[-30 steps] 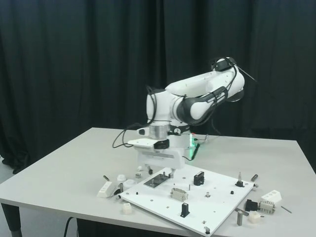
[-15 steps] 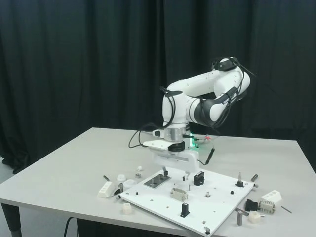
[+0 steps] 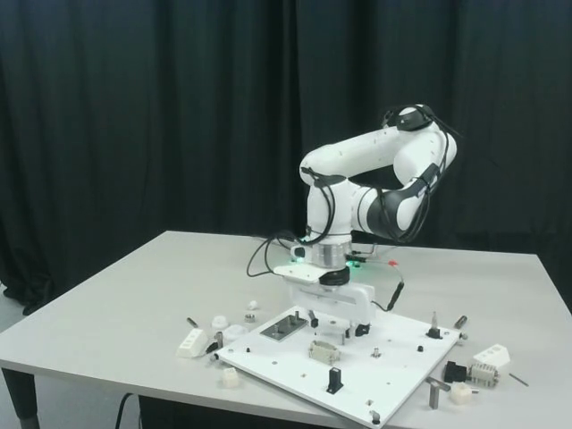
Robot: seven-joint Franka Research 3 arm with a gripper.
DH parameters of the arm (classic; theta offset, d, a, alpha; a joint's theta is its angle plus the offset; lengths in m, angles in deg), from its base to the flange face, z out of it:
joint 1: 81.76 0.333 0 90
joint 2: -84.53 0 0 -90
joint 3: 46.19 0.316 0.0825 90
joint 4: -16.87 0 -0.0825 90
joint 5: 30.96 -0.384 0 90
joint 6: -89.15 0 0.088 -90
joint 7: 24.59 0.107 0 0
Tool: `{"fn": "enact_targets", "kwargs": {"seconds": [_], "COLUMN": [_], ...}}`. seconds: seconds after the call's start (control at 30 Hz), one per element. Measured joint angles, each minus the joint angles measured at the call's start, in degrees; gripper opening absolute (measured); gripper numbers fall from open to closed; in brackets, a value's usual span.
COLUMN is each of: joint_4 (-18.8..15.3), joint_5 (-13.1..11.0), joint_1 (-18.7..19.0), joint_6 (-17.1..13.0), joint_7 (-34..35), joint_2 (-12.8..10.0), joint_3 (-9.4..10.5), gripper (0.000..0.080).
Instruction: Remove square peg 1.
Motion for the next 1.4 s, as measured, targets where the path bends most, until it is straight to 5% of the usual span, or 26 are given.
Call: {"fn": "enact_targets", "kwargs": {"seconds": [1.03,1.07,1.23,1.27,1.4], "joint_4": [0.7,0.7,0.8,0.8,0.8], "joint_5": [0.0,0.0,0.0,0.0,0.0], "joint_1": [1.5,1.5,1.5,1.5,1.5], "joint_6": [-6.0,-6.0,-6.1,-6.1,-6.1], "joint_7": [4.3,4.4,4.8,4.9,4.9], "joint_2": [0.0,0.0,0.0,0.0,-0.1], "joint_3": [4.47,4.53,4.65,4.65,4.68], "gripper": [0.0792,0.0474,0.0474,0.0306,0.0306]}}
